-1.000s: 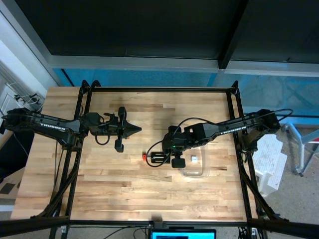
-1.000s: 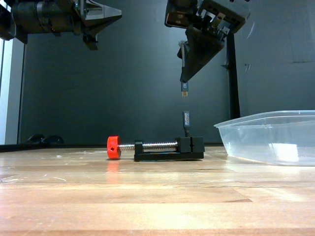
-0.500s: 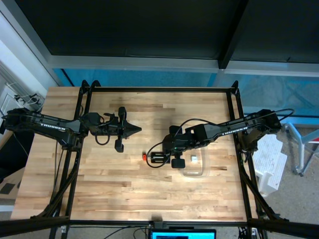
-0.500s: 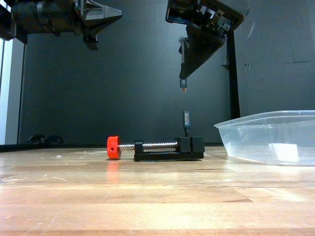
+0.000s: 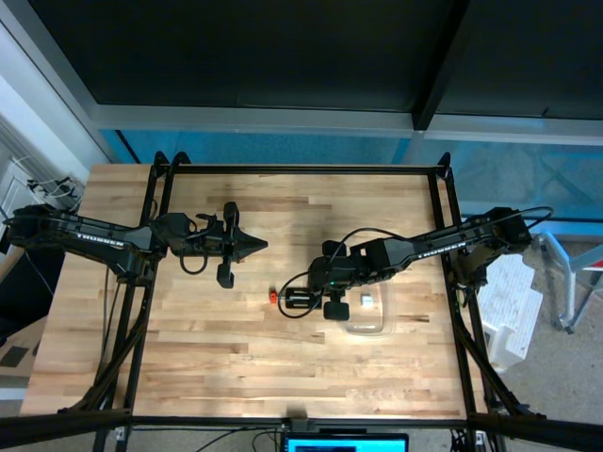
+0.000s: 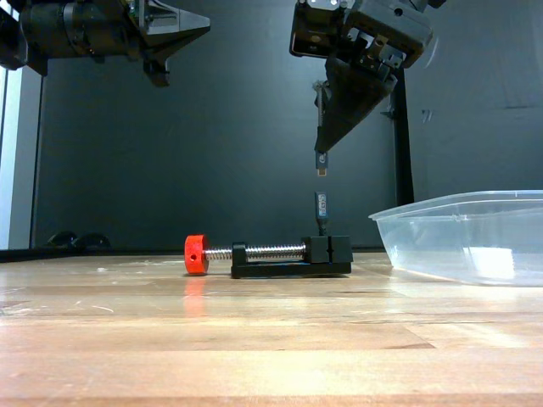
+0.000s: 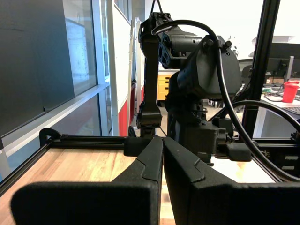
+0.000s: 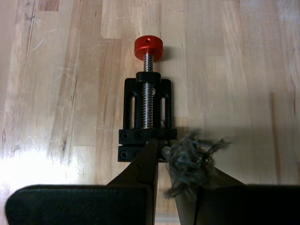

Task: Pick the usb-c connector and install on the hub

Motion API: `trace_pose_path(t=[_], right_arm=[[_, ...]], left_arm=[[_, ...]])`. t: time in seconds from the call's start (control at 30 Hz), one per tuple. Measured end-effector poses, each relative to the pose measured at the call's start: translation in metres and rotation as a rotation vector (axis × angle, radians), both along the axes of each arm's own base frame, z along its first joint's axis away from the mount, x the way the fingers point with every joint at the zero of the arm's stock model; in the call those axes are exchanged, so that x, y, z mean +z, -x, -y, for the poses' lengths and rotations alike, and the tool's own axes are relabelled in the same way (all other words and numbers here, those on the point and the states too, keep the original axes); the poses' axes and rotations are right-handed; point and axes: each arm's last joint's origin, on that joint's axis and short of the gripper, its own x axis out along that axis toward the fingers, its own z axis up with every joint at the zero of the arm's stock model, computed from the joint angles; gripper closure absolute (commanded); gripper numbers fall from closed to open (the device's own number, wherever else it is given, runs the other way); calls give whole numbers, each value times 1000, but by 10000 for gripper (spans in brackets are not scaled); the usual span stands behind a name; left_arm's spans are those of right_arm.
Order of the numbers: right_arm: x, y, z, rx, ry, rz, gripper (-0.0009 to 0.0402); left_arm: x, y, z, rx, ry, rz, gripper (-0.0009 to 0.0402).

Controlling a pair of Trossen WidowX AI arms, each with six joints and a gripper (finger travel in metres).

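Above the scuffed wooden table (image 5: 188, 358), right claw (image 6: 325, 146) pinches the usb-c connector (image 6: 321, 163) over the hub (image 6: 321, 206); left claw (image 6: 202, 28) pressed together, aloft

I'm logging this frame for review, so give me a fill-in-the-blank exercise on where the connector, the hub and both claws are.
The right claw holds the usb-c connector in the air, straight ____ the hub, clear of it.
The hub stands upright in a black clamp whose knob is ____.
The left claw, high over the table, is ____ and holds nothing.
Missing words: above, red, shut.
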Motion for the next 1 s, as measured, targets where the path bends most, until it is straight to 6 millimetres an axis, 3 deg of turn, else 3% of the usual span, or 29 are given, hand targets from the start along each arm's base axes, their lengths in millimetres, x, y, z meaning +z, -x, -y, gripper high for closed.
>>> trace_pose_path(t=[1.0], right_arm=[[-9, -3, -9, 35, 27, 9, 394]], left_arm=[[0, 0, 0, 0, 0, 0, 393]])
